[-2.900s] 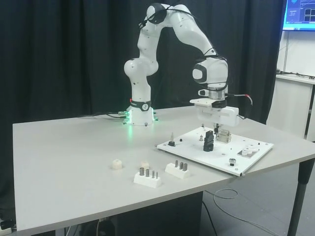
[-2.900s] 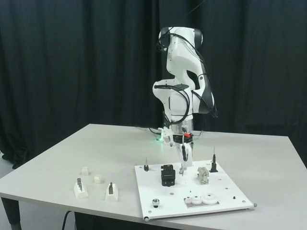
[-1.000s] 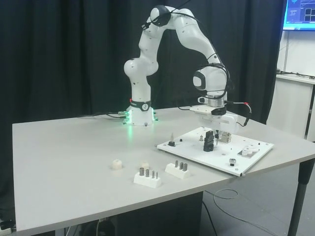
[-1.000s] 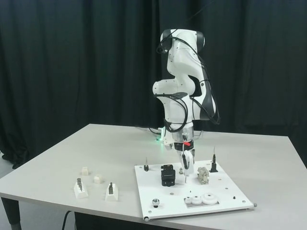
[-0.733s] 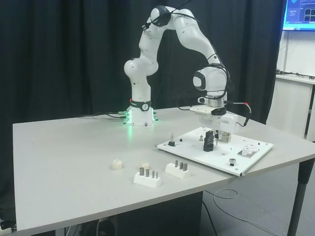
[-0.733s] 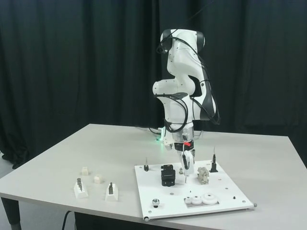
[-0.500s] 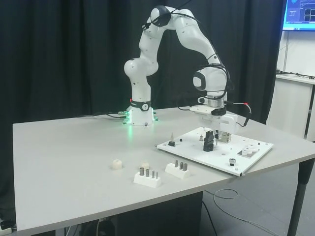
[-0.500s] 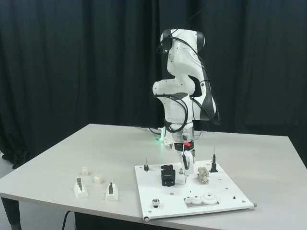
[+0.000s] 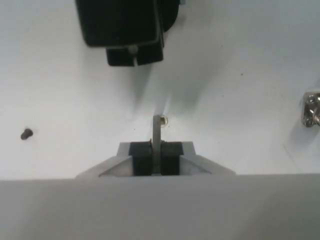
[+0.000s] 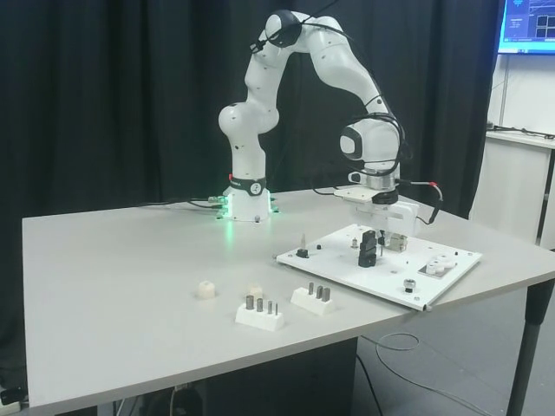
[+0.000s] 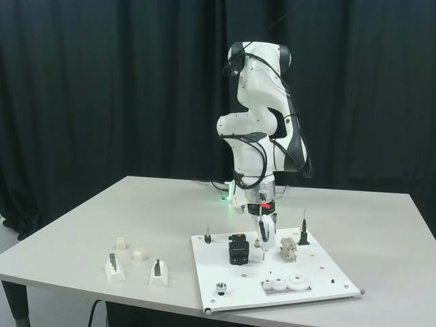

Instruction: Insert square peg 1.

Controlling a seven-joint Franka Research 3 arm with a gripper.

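Observation:
My gripper (image 9: 156, 159) is shut on a thin grey square peg (image 9: 157, 134), held upright between the black fingertips (image 9: 140, 159). The peg's lower end sits right beside a small hole (image 9: 164, 120) in the white board (image 9: 235, 75); I cannot tell whether it has entered. In the first room view the gripper (image 10: 382, 234) hangs low over the board (image 10: 338, 263), just behind a black block (image 10: 368, 249). In the second room view the gripper (image 11: 263, 251) is between the black block (image 11: 238, 249) and a small grey fitting (image 11: 288, 250).
Two white holders with grey pegs (image 10: 260, 314) (image 10: 314, 298) and two small white pieces (image 10: 205, 289) lie on the grey table, off the board. On the board are white gears (image 11: 286, 283), a black pin stand (image 11: 303, 238) and a black screw (image 9: 27, 133).
Since 2.9 s ago the gripper has come down toward the board with the peg and shifted slightly forward. Over the last second nothing visibly moves.

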